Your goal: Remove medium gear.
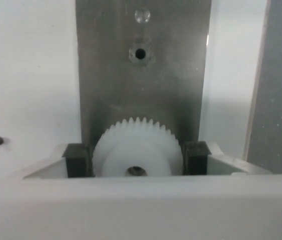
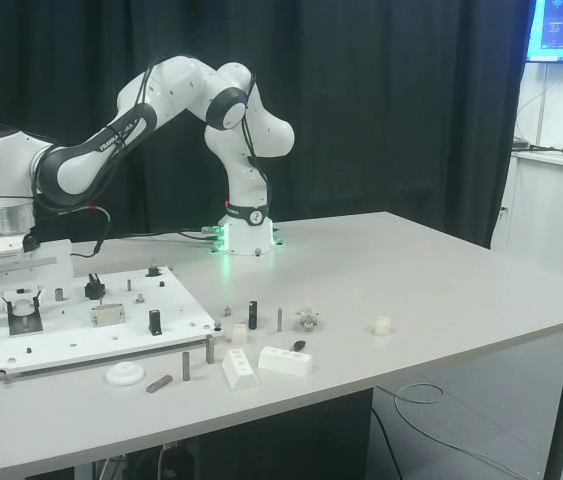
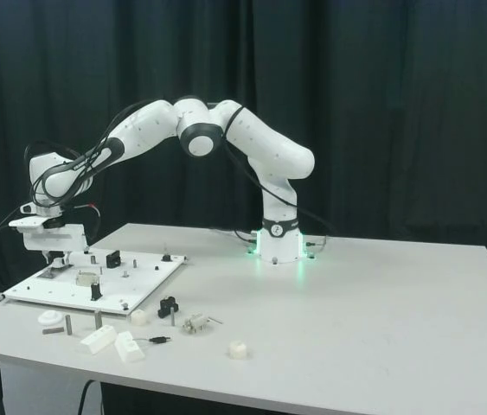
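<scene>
Tool (image 1: 136,161): black pads (image 1: 75,159) bracket the white toothed plastic medium gear (image 1: 136,147) on opposite sides, seemingly gripping it. Gear sits over the grey metal strip (image 1: 141,85) set in the white assembly board (image 2: 101,325), at the far end of the grey desk (image 2: 441,270). Judgement: pull straight up along the bore axis, no tilt, firm grip; binding on a hidden shaft is the risk.

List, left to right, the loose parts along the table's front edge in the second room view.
White disc-shaped part → two small upright pins → two white blocks → black bracket → small metal assembly → small white cylinder-like part. All lie right of the gripper, over the white board.
</scene>
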Motion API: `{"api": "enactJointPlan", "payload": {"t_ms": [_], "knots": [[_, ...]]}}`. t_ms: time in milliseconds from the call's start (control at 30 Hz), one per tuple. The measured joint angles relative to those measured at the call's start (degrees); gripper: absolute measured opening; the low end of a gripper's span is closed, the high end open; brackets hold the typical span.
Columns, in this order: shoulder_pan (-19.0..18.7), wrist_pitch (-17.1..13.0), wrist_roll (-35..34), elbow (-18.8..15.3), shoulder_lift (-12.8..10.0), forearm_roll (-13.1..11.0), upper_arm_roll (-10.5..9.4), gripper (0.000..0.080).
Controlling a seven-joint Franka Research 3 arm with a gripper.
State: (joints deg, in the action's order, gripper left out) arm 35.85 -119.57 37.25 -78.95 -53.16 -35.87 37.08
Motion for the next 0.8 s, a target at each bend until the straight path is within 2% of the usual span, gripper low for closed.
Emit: {"api": "enactJointPlan", "payload": {"t_ms": [467, 800], "knots": [[0.0, 0.6, 0.0, 0.0, 0.6, 0.0, 0.22, 0.0392], [-0.1, 1.7, -0.1, 0.0, 2.2, 0.2, 0.51, 0.0392]]}}
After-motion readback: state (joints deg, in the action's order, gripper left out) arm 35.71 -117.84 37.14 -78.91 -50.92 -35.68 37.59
